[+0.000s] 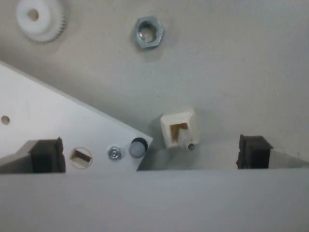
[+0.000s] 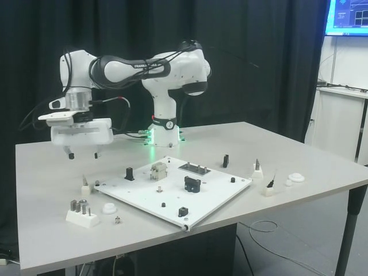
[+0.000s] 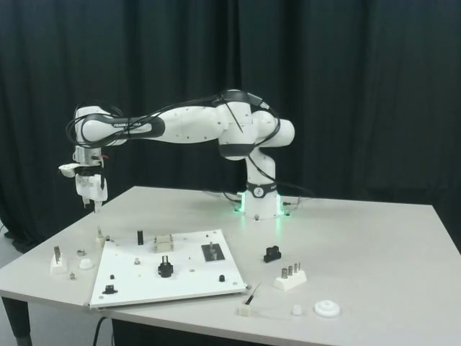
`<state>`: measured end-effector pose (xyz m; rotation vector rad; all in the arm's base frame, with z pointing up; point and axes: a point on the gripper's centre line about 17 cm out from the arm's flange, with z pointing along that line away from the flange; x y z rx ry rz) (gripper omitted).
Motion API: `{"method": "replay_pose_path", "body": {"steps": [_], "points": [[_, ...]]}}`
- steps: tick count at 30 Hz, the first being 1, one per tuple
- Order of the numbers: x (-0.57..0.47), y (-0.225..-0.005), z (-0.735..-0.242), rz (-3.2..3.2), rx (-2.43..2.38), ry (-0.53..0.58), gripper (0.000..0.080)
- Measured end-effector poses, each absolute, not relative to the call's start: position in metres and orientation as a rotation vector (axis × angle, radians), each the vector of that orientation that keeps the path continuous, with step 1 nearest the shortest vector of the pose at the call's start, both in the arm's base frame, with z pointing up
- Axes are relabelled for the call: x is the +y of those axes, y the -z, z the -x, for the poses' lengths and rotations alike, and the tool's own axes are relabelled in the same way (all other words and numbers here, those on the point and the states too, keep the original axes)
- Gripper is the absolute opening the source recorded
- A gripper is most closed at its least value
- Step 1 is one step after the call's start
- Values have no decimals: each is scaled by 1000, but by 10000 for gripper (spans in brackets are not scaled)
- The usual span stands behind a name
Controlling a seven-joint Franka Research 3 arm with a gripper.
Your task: Pick Ethernet.
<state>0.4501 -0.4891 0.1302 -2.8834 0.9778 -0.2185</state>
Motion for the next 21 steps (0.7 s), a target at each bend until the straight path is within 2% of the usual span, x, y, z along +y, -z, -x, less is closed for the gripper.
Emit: {"method": "replay_pose_path", "body": {"steps": [8, 21], "points": [[-495, -121, -446, 2867, 968, 192, 800], [-496, -91, -431, 2821, 969, 147, 800]]}}
